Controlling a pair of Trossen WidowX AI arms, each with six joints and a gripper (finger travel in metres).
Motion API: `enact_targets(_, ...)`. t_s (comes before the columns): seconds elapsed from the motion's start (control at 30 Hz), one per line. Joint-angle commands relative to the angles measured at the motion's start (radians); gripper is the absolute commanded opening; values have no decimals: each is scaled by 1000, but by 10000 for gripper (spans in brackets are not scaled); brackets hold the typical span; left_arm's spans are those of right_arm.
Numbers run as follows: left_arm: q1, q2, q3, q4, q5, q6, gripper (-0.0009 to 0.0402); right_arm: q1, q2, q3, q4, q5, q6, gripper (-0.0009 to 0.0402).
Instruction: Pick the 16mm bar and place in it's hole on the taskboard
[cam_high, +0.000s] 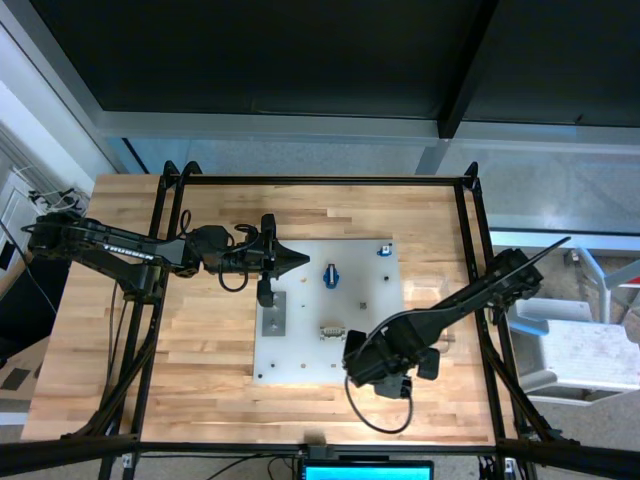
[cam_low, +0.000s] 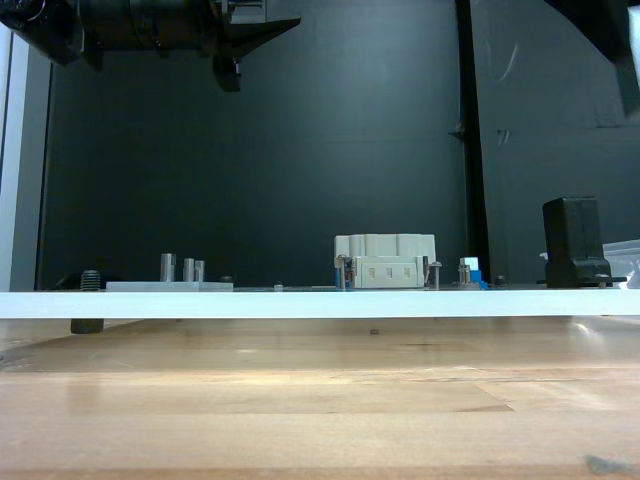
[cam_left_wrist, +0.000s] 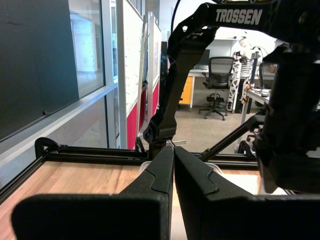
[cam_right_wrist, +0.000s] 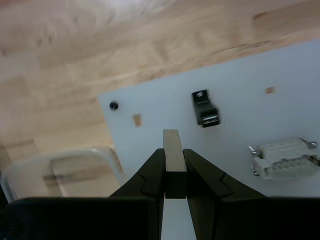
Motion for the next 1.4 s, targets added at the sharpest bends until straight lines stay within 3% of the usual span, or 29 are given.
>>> enact_targets(0.03, 0, 0, 0, 0, 0, 0, 0, 12, -32, -76, 48, 23, -34, 0)
enact_targets(0.33, 0, 0, 0, 0, 0, 0, 0, 37, -60, -193, 129, 23, -135, 0)
enact_targets(0.83, 0, 0, 0, 0, 0, 0, 0, 58, -84, -360, 253, 23, -133, 0)
enact_targets(1.0, 0, 0, 0, 0, 0, 0, 0, 66, -84, -388, 285, 54, -107, 0)
enact_targets(1.4, 0, 0, 0, 0, 0, 0, 0, 80, -76, -402, 306, 50, -119, 0)
